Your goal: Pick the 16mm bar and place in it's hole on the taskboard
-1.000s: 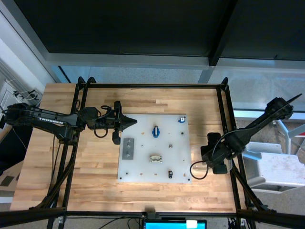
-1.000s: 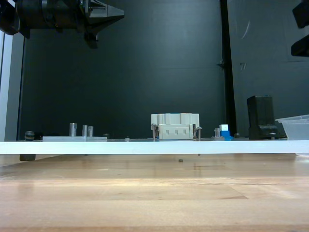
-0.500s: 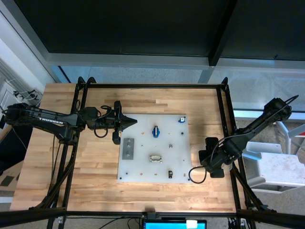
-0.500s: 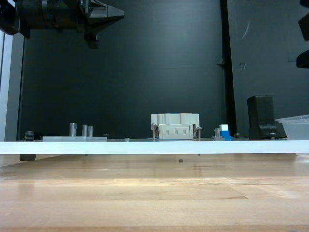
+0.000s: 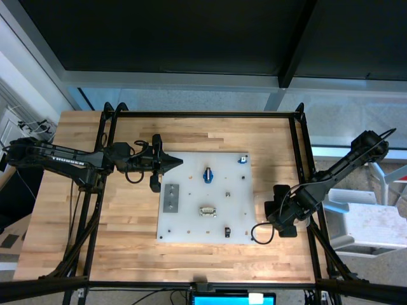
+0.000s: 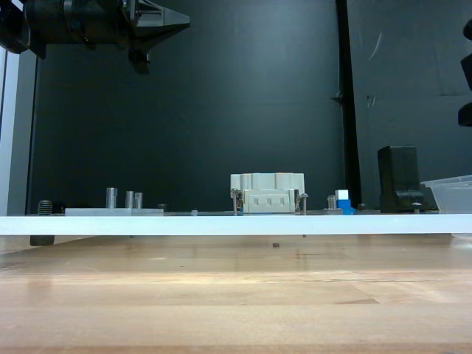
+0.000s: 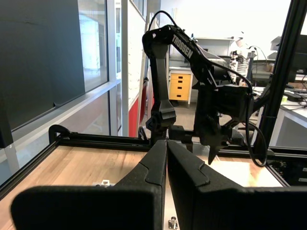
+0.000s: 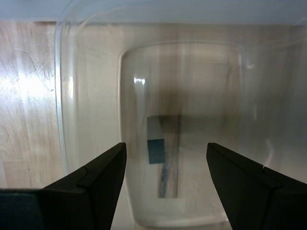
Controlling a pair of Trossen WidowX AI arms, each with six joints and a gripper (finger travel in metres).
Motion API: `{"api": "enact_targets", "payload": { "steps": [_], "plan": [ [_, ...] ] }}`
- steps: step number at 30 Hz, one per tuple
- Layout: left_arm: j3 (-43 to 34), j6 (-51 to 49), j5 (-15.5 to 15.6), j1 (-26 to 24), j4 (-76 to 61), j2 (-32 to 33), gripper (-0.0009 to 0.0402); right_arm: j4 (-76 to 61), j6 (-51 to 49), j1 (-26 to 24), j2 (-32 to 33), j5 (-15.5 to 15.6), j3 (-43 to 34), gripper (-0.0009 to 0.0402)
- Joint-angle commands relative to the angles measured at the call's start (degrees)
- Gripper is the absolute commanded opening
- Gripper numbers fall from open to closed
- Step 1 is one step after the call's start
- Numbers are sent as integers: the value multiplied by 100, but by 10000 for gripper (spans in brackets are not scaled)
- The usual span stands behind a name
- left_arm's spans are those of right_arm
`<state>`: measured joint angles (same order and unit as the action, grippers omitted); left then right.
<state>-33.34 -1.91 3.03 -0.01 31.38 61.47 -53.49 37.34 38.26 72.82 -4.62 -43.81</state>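
Observation:
A clear plastic bin [image 8: 91, 96] fills the right wrist view, and my right gripper [image 8: 165, 184] hangs open directly above it. On the bin's floor, between the fingers, lies a short grey-blue piece [image 8: 155, 143]; I cannot tell whether it is the 16mm bar. In the high view the right gripper [image 5: 283, 216] sits just off the right edge of the white taskboard [image 5: 191, 222]. My left gripper [image 5: 175, 162] is shut on nothing, high over the board's far left corner. Its fingers [image 7: 158, 158] are pressed together in the left wrist view.
A grey block [image 5: 172, 197] at the board's left carries short metal pegs [image 6: 110, 198]. A beige connector [image 6: 267, 192], a blue part [image 5: 208, 174] and a black block [image 6: 398, 177] also stand on the board. Black frame posts [image 5: 304, 159] border the table.
The right arm has swung toward the table's near edge and lowered slightly, ending over the bin. The left arm has not moved.

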Motion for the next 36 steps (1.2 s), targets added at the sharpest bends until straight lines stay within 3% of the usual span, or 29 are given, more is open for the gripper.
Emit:
{"api": "enact_targets", "payload": {
  "steps": [1,11,24,34,36],
  "plan": [
    [-2,0,0,0,0,2,0,208,-4,4,33,11,129,233],
    [-2,0,0,0,0,2,0,466,-31,15,160,17,256,216],
    [-2,0,0,2,2,2,0,476,-52,20,155,17,275,105],
    [-2,0,0,0,2,2,0,468,-57,28,151,17,273,-4],
    [-2,0,0,2,0,2,0,457,-72,28,120,15,269,4]
  ]
}}
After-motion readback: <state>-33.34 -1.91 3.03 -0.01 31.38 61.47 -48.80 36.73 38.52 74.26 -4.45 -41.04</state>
